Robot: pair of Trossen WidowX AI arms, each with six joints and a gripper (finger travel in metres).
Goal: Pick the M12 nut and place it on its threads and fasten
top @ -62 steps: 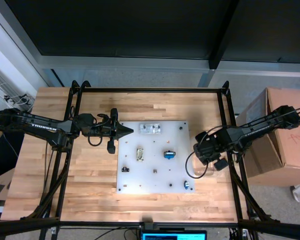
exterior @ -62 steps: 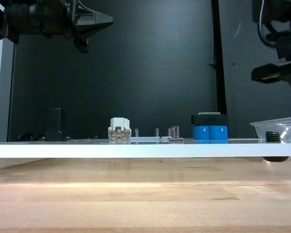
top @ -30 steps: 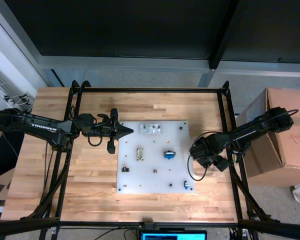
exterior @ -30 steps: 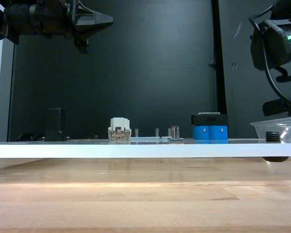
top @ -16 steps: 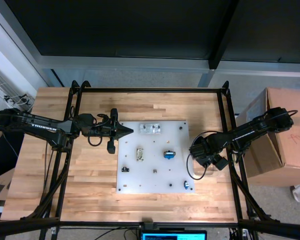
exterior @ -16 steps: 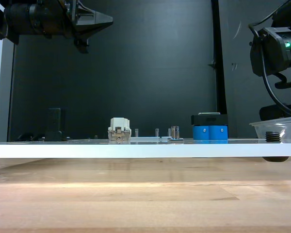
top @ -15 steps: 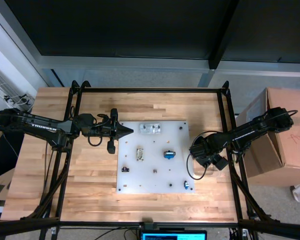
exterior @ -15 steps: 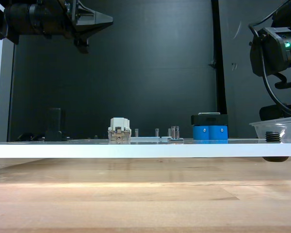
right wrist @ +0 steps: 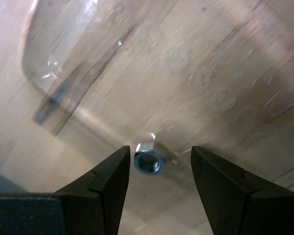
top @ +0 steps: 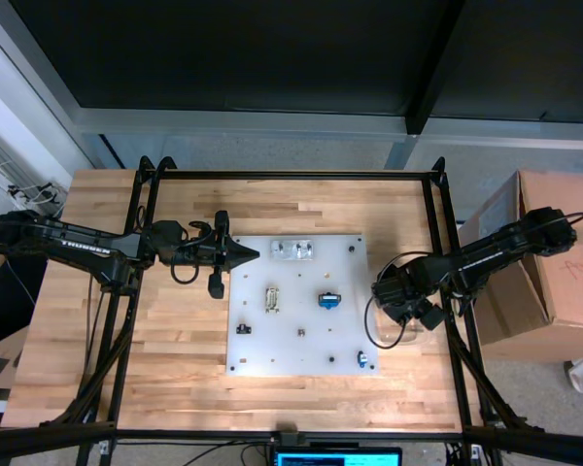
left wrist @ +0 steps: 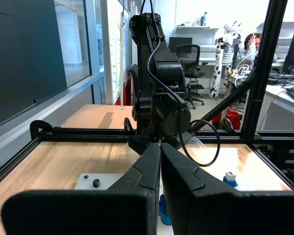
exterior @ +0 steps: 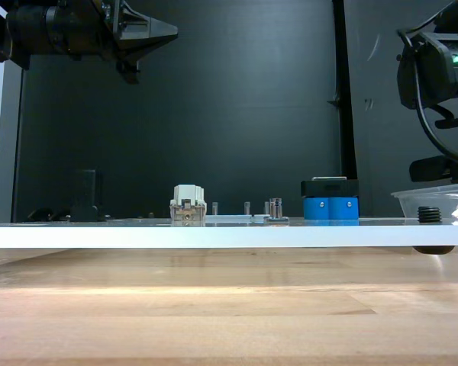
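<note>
progress: early stage. the nut (right wrist: 148, 161) lies free on the floor of the clear tray (exterior: 412, 194), which stands on the counter (top: 175, 369) just beside the right edge of the white board (top: 272, 349). it has not been lifted. the right gripper (right wrist: 159, 155) hangs low over the tray with its jaws released, one to each side of the nut. the nut sits close to one jaw and apart from the other. the stud (exterior: 429, 215) stands near the board's near right edge with its ribs bare, so nothing is on it.

judged outstanding: closing on the nut, lifting it out of the tray, carrying it to the stud, seating it on top and turning it down. none of these steps shows as done.

the left gripper (top: 241, 254) is held high over the board's left edge, well apart from the tray. its wrist view shows the jaws clenched together with nothing between them.

hidden or doubtful:
- in the high view the right arm covers much of the tray, and the nut cannot be made out there.
- in the low view the stud stands in front of the tray, the right gripper is cut off at the frame edge, and no nut is distinguishable.
- the tray's clear wall throws streaks and glare in the right wrist view, so i cannot tell whether the nut touches the nearer jaw or lies quite flat.
</note>
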